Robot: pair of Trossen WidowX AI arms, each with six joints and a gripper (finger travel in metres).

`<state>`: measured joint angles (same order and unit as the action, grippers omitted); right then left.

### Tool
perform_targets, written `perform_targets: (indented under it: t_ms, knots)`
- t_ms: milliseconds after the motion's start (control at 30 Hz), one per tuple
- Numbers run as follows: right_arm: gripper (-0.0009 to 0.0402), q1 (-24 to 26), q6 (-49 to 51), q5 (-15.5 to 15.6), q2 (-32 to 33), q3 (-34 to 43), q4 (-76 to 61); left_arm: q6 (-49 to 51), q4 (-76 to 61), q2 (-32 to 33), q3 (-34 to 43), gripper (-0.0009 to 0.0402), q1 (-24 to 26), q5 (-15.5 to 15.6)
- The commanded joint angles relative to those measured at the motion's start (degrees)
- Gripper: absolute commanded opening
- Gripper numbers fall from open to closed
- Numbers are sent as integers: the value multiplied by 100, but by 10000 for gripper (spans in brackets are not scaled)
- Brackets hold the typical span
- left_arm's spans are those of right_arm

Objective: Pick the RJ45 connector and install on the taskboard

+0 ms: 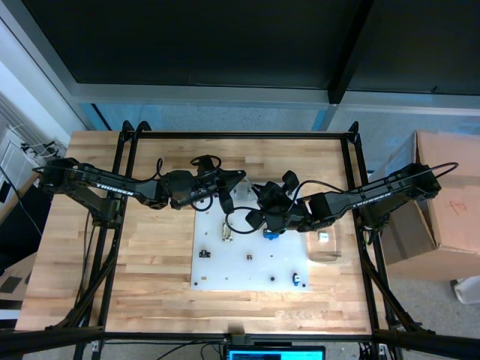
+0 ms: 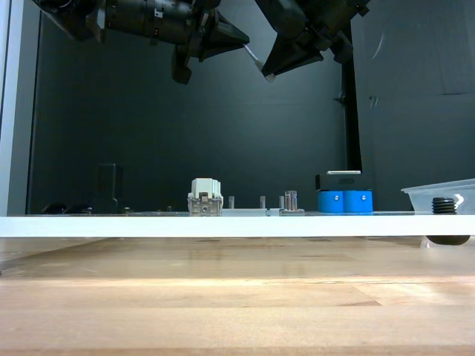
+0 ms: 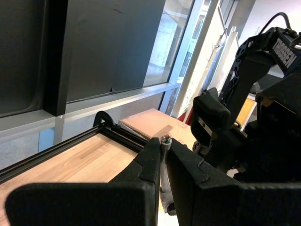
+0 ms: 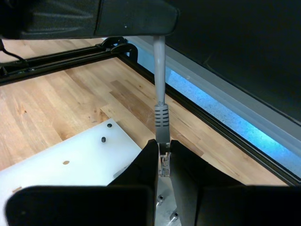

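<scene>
- Nearest: white taskboard [image 1: 225,274] on wood table [image 1: 150,262]. It carried a pale socket block [image 2: 205,199] & blue blocks [image 2: 345,201]. Clear tray [image 2: 444,194] sat off the board's 3 o'clock side.
- RJ45 connector [image 4: 162,121] was further back, up in the air & well clear of the board, over its far edge. It wasn't in any seat.
- Long axis in low view ran approx 11 to 5 o'clock. Plug end was low toward 5, and the grey cable [image 2: 254,56] rose toward 11.
- R gripper [image 4: 162,151]: fingers clamped hard on the clear plug, w/ the grey boot sticking out just past the tips.
- L gripper [image 3: 164,147]: fingers pinched together on the cable's cut end, coloured wires showing at the tip.
- Both claws thus held the part, one per end, w/ tips near each other but apart.
- L arm in high view came in from 9 o'clock, stretched nearly level. In low view its claw aimed approx 4 o'clock.
- R arm came in from 3 o'clock, forearm slanting inward. In low view its claw aimed down toward 7 o'clock.
</scene>
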<state>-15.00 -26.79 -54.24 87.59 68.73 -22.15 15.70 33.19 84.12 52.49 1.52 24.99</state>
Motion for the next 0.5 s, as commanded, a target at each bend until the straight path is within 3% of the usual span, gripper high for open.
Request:
perform_targets:
  t_ms: [33,200,333,500]
  knots:
    - [96,-4,28,186,-72,0,-92,-144,15,-2,-2,-1,-2,-389]
    - [182,-4,28,977,-356,0,-531,-413,11,-7,-2,1,0,-879]
    - [227,-4,105,1912,-678,0,-1202,-470,9,-11,-2,1,-2,-1665]
    - [251,0,367,3230,-1008,0,-1770,-483,-186,-11,-4,0,0,-2509]
